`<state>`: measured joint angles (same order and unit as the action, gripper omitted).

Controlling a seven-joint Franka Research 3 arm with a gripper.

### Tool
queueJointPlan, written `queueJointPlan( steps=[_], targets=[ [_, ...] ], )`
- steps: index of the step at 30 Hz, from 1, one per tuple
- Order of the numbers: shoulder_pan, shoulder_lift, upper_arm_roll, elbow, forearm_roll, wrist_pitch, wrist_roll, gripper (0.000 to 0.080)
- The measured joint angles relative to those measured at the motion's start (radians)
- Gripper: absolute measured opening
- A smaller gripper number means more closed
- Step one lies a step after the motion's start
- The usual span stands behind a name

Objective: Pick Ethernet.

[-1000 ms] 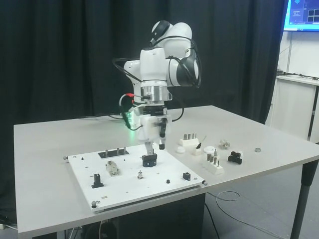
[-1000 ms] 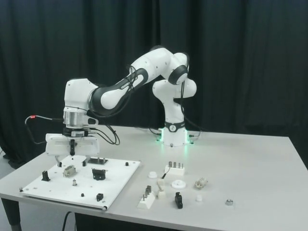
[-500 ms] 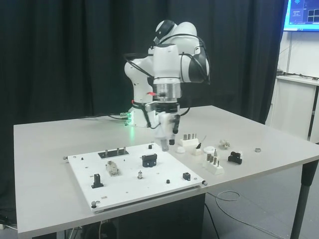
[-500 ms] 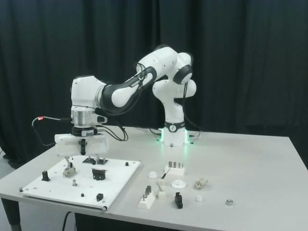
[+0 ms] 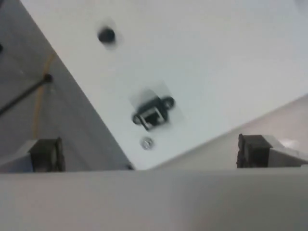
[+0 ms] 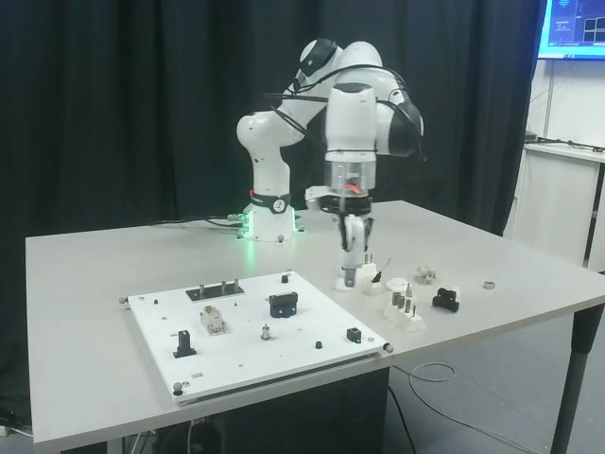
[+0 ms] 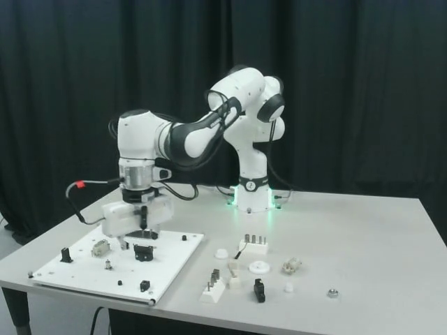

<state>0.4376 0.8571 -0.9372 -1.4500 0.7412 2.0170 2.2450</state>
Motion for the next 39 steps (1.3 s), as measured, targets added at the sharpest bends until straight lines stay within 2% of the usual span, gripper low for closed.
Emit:
queueJointPlan(
  steps=[11,26,33,39],
  targets=[
    [0.004,-0.005,0.094,0.031,-0.078,-0.025,-0.05,0.08],
    [0.011,-0.047,0.247,0.034,-0.188,-0.036,-0.054,0.08],
    [0.035,-0.062,0.285,0.033,-0.23,-0.041,-0.094,0.08],
    [0.068,-0.068,0.295,0.027,-0.27,-0.04,-0.099,0.08]
  ],
)
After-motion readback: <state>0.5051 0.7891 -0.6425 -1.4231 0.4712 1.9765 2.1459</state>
